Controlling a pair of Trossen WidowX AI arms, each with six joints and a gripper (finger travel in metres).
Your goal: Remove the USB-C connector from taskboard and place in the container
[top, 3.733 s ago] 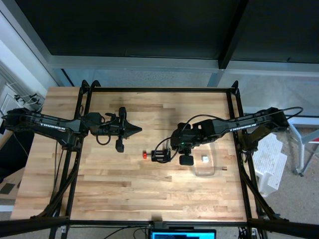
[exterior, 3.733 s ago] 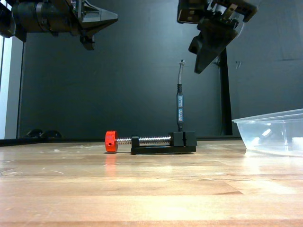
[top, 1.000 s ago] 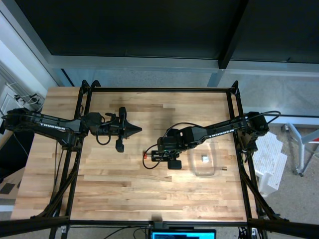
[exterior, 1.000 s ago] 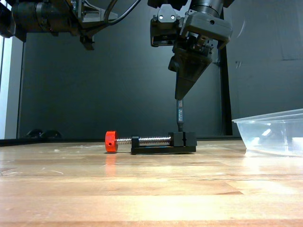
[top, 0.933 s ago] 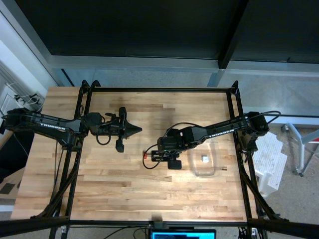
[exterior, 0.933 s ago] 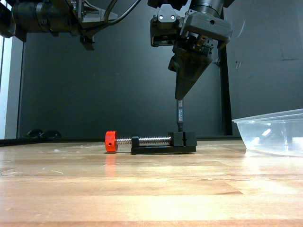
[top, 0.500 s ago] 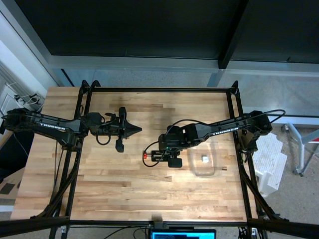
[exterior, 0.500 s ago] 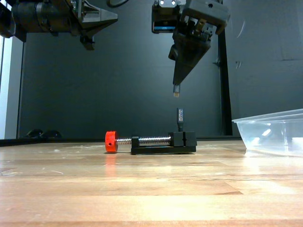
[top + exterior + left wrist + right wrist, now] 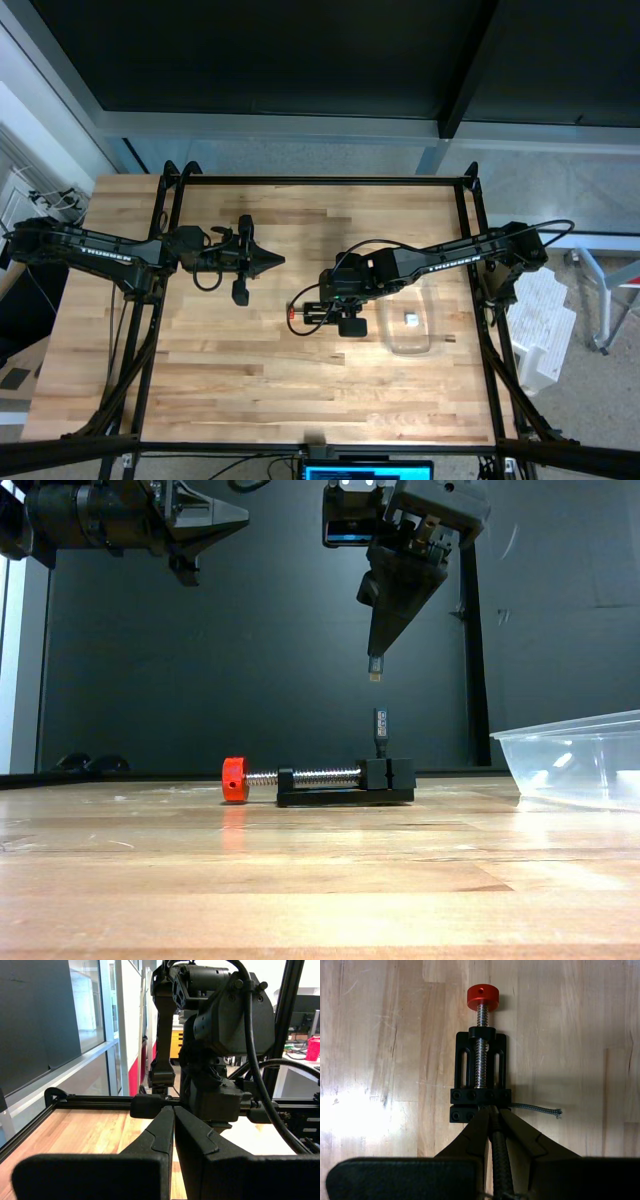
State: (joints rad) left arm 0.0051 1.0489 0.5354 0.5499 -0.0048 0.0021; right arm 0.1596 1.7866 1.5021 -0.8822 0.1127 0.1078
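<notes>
Nearest the front edge of the bench, the container is seen to the right of the taskboard, near it but not touching. Directly above the dark upright stub on the taskboard, the USB-C connector is gripped at its upper end by the closed right hand, its tip hanging clear of the stub. For a clean carry, a firm grip, ample height and a smooth sideways move past the container's wall are judged necessary. Farther back, the left hand is parked high, fingers pressed together.
</notes>
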